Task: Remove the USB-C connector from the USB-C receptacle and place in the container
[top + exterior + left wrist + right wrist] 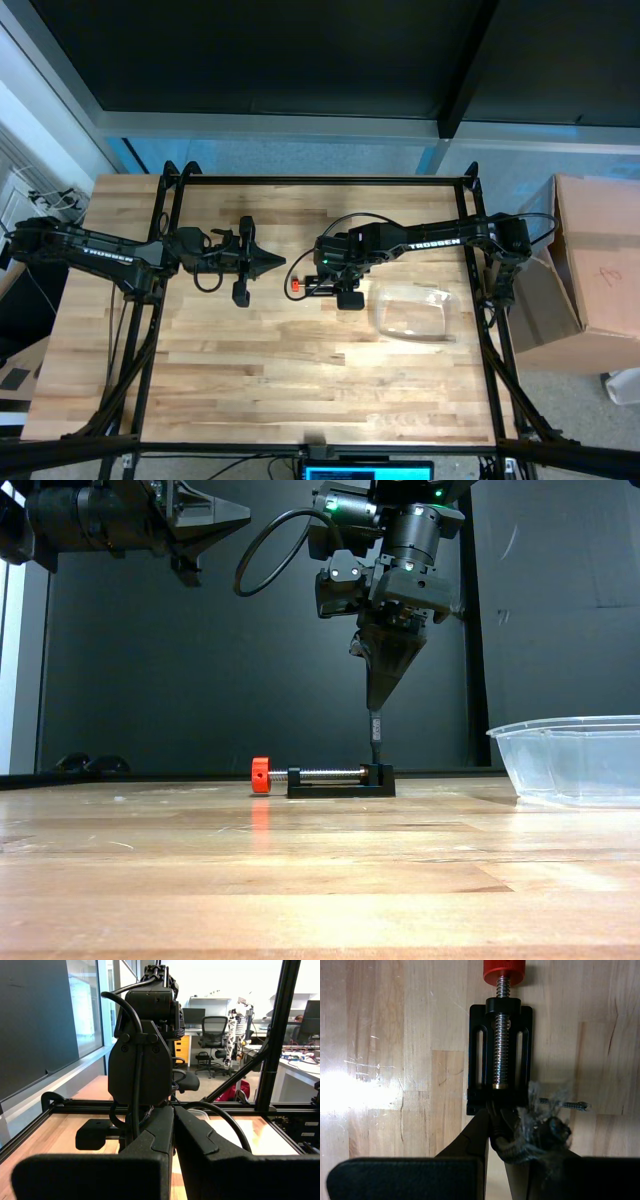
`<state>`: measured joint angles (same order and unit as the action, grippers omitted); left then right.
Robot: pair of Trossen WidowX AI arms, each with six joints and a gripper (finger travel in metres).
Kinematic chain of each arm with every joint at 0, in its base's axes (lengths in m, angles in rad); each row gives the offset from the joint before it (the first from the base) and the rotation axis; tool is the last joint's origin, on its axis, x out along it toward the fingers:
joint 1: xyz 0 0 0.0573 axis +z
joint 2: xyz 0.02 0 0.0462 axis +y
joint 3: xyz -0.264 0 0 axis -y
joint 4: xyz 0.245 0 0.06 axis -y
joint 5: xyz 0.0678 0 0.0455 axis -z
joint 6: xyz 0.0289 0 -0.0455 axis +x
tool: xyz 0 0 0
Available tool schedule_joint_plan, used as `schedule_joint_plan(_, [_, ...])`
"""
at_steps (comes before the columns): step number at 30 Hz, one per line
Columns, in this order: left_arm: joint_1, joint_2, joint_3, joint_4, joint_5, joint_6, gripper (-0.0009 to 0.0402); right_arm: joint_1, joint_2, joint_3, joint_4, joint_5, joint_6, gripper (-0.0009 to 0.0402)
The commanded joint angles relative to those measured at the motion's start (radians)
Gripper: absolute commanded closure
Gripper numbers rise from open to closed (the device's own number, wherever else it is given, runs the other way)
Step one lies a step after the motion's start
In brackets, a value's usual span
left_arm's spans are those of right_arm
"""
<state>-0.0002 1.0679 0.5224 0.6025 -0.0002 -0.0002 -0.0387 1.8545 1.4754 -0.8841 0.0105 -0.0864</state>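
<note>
High view: I am seeing the left gripper (279,262) hanging near the clamp (316,286), fingers pressed together, empty. Low view: the right gripper (375,713) is pinching the USB-C connector (376,742), which is standing upright, its lower end meeting the USB-C receptacle (377,771); how deep, I cannot tell; the container (572,757) is sitting well apart. Right wrist view: the fingers (474,1134) are gripping it at the clamp's end.

- On your table (250,370), the clamp fixture (335,780) lies near the middle, with the container (575,760) well apart to its right.
- The USB-C connector (375,740) stands upright at the fixture's right end, pinched from above by your right gripper (375,712). You cannot tell how deep it sits.
- Your left gripper (238,516) hangs high, left of the fixture, fingers pressed together.
</note>
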Motion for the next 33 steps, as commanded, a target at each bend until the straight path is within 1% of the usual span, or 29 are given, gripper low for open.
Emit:
schedule_joint_plan(1, [0.0, 0.0, 0.0, 0.0, 0.0, 0.0, 0.0393, 0.0, -0.001, 0.0, -0.002, -0.002, 0.0, 0.0393])
schedule_joint_plan(15, [0.0, 0.0, 0.0, 0.0, 0.0, 0.0, 0.0393, 0.002, -0.034, 0.019, -0.014, 0.0, 0.0, 0.0393])
schedule_joint_plan(17, [0.0, 0.0, 0.0, 0.0, 0.0, 0.0, 0.0393, 0.002, -0.043, 0.033, -0.032, 0.005, -0.001, 0.0393])
schedule_joint_plan(19, [0.0, 0.0, 0.0, 0.0, 0.0, 0.0, 0.0393, 0.002, -0.051, 0.052, -0.055, 0.025, -0.001, 0.0393])
schedule_joint_plan(28, [0.0, 0.0, 0.0, 0.0, 0.0, 0.0, 0.0393, 0.004, -0.076, 0.178, -0.182, 0.025, 0.008, 0.0393])
schedule_joint_plan(33, [0.0, 0.0, 0.0, 0.0, 0.0, 0.0, 0.0393, 0.012, -0.087, 0.203, -0.216, 0.024, 0.027, 0.0393])
